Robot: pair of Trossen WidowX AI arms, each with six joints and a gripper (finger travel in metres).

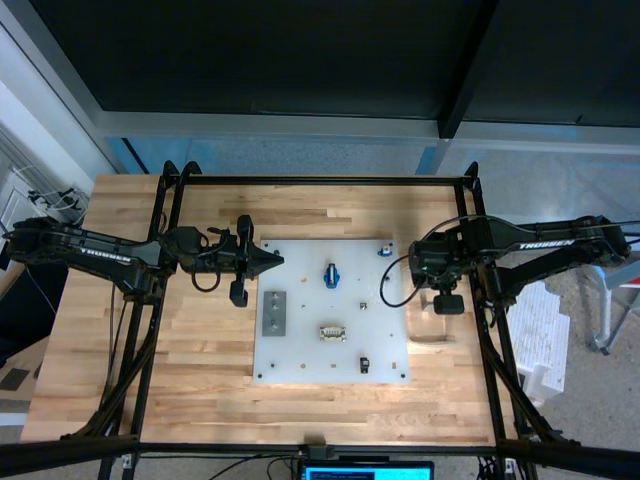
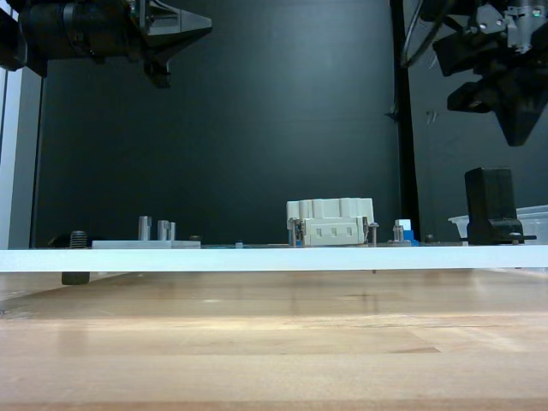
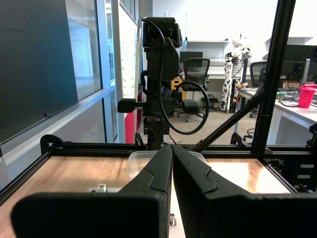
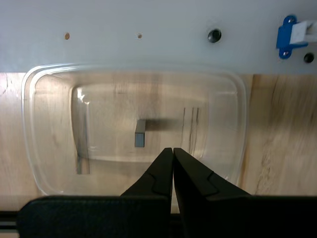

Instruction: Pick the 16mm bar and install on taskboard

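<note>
The right gripper (image 4: 173, 150) hung above the clear tray (image 4: 28, 129), which lay on the wooden table (image 1: 150, 380) just beside the taskboard's (image 1: 300, 355) right edge. Its jaws were pressed together with nothing between them. The 16mm bar (image 4: 140, 134) lay alone on the tray floor, off the taskboard and untouched. The left gripper (image 1: 272, 258) hovered high over the taskboard's far left corner, pointing across the board, its tips likewise pressed together and empty. On the taskboard stood a blue knob (image 1: 331, 274), a grey block (image 1: 274, 312) near its left edge, and a pale connector (image 1: 333, 333).
</note>
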